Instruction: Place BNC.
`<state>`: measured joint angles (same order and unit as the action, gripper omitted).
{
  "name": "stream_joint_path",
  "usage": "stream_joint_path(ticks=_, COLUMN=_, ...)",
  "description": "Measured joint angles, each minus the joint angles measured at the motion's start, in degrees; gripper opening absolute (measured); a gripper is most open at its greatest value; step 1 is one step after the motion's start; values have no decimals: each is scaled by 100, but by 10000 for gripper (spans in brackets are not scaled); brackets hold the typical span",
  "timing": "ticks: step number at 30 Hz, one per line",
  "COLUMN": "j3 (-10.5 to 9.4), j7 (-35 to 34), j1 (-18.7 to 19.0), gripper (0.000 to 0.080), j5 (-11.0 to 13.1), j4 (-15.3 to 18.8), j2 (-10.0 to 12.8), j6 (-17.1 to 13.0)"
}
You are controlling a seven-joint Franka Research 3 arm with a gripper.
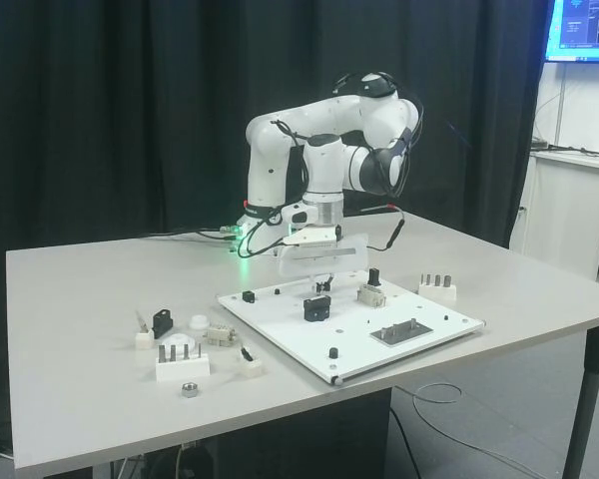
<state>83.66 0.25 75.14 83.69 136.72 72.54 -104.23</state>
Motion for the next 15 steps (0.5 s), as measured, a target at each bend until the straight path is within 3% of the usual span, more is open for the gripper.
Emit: stream_joint_path(ticks=15, j3=8, j7=1, j1=-2, gripper=124, j5=-41, j4=-15, j2=0, j6=0)
